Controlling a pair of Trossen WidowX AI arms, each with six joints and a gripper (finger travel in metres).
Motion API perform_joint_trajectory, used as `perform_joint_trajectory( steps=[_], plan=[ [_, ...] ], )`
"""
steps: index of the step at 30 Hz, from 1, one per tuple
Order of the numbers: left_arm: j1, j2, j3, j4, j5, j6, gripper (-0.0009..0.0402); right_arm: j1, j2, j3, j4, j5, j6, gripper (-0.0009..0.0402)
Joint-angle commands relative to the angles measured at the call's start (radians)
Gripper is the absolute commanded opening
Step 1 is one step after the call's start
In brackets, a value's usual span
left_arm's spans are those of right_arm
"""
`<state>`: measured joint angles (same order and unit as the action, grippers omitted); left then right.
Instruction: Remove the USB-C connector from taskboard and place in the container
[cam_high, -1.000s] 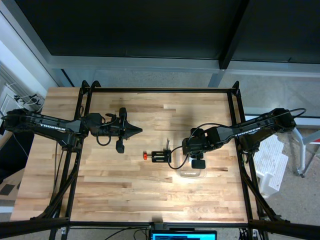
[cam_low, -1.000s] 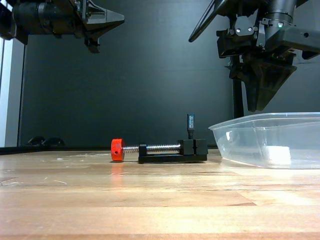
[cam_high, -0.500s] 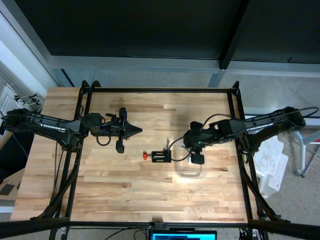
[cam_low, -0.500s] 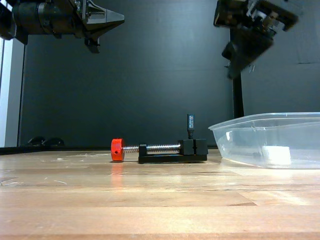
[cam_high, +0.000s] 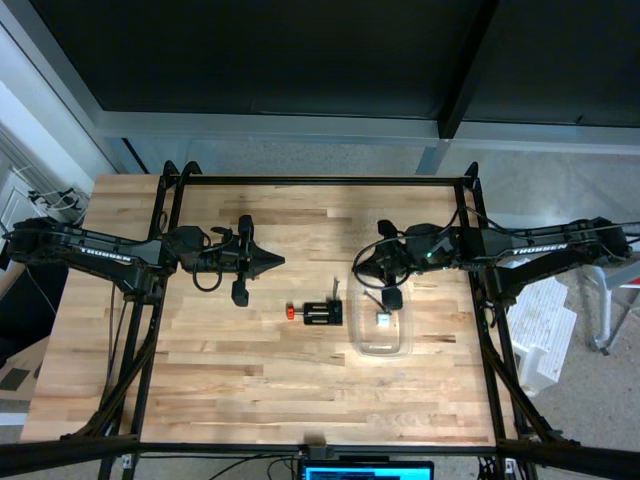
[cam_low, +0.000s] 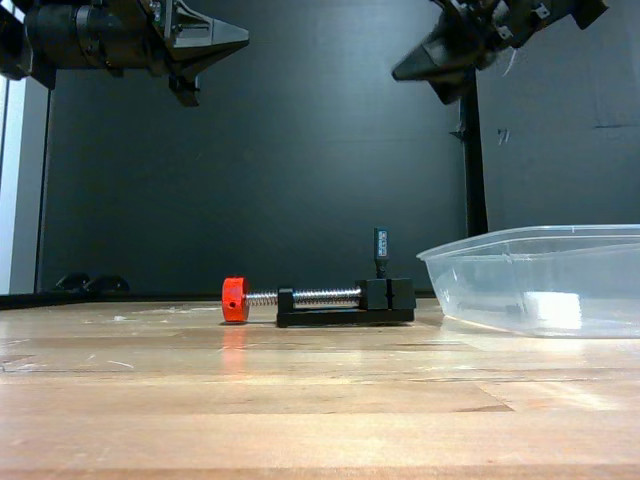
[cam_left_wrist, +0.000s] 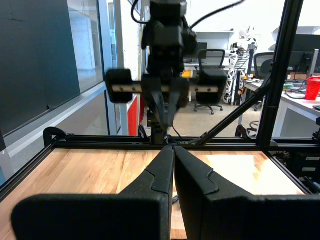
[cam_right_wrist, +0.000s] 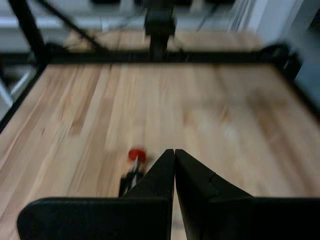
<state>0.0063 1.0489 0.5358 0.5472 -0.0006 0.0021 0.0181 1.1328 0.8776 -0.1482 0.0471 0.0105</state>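
Left gripper (cam_high: 272, 261) parked high over the table (cam_high: 250, 380), left of centre and well apart from everything; my left wrist view shows its fingers (cam_left_wrist: 162, 165) pressed together, nothing between them.

Right gripper (cam_high: 360, 271) up in the air near the far end of the container (cam_high: 382, 353), tip pointing toward the left arm and angled slightly down; from low view it sits high above and to the right of the taskboard (cam_low: 345, 303); fingers (cam_right_wrist: 161, 170) pressed together, holding nothing.

USB-C connector (cam_low: 381, 250) is standing upright in the taskboard, at the jaw end opposite the red-orange knob (cam_low: 234, 299); nothing is touching it.

Taskboard lies flat on the table just left of the container, knob end pointing away from it; a small gap between the two in low view.

Container sits flat on the wood; I see a small white cube (cam_low: 553, 309) inside it.

Right wrist view is blurred; I can pick out the knob and a dark shape beside it, no more.
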Motion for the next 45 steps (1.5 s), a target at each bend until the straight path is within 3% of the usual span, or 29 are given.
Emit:
perform_joint_trajectory(
  steps=[1,9,18,34,45],
  plan=[
    [0.0,0.0,0.0,0.0,0.0,0.0,0.0,-0.04,-0.012,-0.046,0.13,-0.06,-0.01,0.0],
    [0.0,0.0,0.0,0.0,0.0,0.0,0.0,-0.062,-0.028,-0.153,0.419,-0.066,0.01,0.0],
    [0.0,0.0,0.0,0.0,0.0,0.0,0.0,-0.059,-0.034,-0.208,0.57,-0.066,0.026,0.0],
    [0.0,0.0,0.0,0.0,0.0,0.0,0.0,-0.058,-0.066,-0.279,0.632,-0.07,0.058,0.0],
    [0.0,0.0,0.0,0.0,0.0,0.0,0.0,-0.057,-0.072,-0.285,0.635,-0.093,0.053,0.0]
  ],
)
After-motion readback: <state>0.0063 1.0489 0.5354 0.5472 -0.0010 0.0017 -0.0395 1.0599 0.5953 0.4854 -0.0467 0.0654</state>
